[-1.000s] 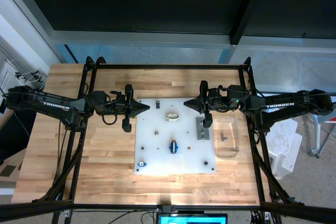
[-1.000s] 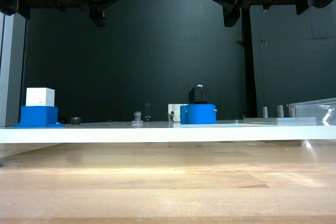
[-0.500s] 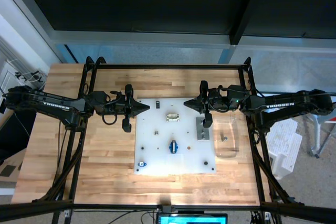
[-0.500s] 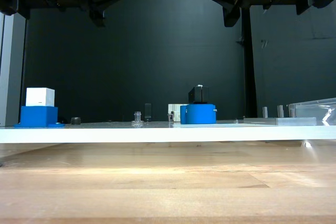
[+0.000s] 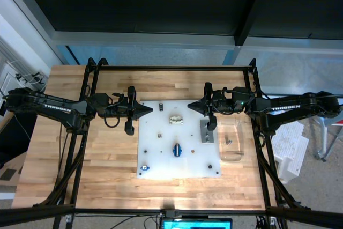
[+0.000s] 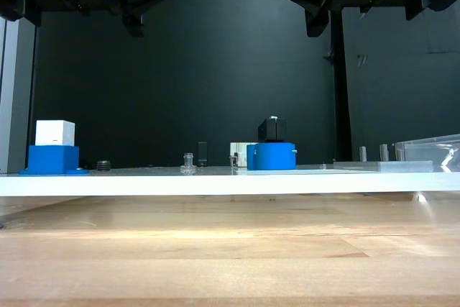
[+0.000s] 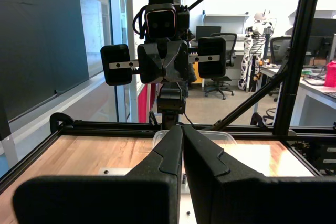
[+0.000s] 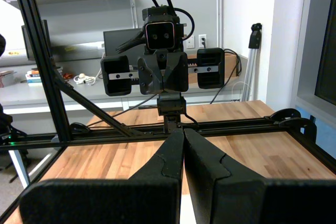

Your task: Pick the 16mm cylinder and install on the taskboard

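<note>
Above the white taskboard [image 5: 161, 154], two black arms reach in from the table's sides and hang level, tips facing each other with a gap between them. The left gripper [image 5: 151, 109] hovers over the board's left edge. Its fingers [image 7: 168, 150] are pressed together and hold nothing. The right gripper [image 5: 189, 105] hovers over the board's far right part. Its fingers [image 8: 170, 153] are also together and empty. Everything on the board sits well below both sets of fingertips.

Below the right fingers and back toward that arm's base, just off the board's right edge, is a clear tray [image 5: 230, 159]. A small grey piece inside it looks like the cylinder [image 5: 229, 140]. It is well apart from both pairs of fingers. A grey block [image 5: 207, 131] stands on the board between the tray and the spot under the right fingertips.

The task seems to be at its very start, with the pick not yet begun. The right arm is the nearer one. The next move would call for drawing it back, tipping its fingers downward, spreading them and lowering them around the piece.

The cylinder shows too small to tell whether it stands upright or lies on its side, or which way its long axis runs. The wrist angle would have to be settled closer in.
</note>
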